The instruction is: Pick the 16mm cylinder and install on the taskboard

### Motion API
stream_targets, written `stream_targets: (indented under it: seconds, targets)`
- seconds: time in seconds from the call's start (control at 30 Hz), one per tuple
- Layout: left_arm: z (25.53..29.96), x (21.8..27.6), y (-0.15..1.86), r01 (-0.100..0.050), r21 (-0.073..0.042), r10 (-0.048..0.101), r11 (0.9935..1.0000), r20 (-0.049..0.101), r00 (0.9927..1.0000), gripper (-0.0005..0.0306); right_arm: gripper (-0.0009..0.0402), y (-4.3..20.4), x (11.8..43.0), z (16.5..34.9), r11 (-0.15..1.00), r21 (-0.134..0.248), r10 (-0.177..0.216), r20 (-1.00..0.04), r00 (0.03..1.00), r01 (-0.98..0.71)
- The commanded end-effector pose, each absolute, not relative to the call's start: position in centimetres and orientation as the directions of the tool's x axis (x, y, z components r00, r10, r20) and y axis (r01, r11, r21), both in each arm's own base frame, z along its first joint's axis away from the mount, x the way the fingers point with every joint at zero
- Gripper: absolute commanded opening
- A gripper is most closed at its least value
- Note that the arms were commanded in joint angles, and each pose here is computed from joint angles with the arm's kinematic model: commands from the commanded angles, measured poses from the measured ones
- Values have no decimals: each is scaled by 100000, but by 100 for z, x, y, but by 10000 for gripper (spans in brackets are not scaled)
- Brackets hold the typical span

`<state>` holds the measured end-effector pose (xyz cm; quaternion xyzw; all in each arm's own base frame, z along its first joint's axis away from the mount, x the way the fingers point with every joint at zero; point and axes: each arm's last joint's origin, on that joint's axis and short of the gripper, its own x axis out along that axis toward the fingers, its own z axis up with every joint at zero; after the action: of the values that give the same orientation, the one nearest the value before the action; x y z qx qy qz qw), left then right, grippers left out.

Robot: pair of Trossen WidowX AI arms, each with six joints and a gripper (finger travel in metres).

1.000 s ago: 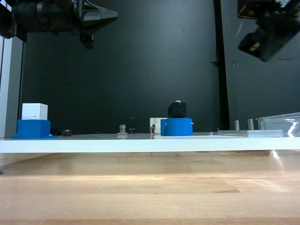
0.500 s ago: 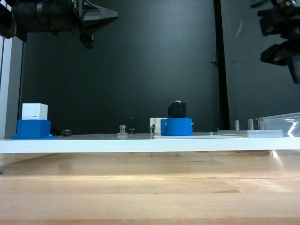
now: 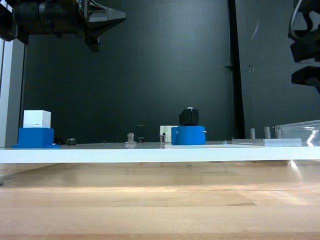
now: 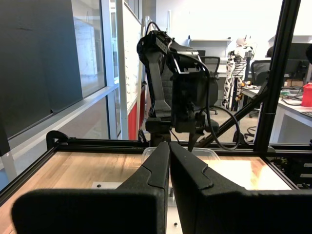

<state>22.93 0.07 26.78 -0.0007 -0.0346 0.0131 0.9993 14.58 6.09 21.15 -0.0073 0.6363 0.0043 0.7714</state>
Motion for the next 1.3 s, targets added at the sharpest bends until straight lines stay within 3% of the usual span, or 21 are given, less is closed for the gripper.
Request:
stream_targets:
  seconds: [0.03,0.43,0.67,1.3]
  targets:
    - [2677,2293,7,-2584,-237,2594,99966,6878,99729,0,220,622,1477,2085,99993,-818,-948,-98445,17540,814]
    - [2677,2293,8,-2660,-239,2670,99964,6878,99727,0,220,654,1482,1828,99901,-370,-1168,-98338,18120,4430]
    - [2677,2293,8,-2622,-237,2632,99965,6878,99728,0,213,654,1476,1791,99845,-215,-1216,-98353,18036,5557]
    - [2677,2293,7,-2622,-239,2632,99965,6878,99728,0,22,658,1479,1792,99803,198,-967,-98267,18514,6266]
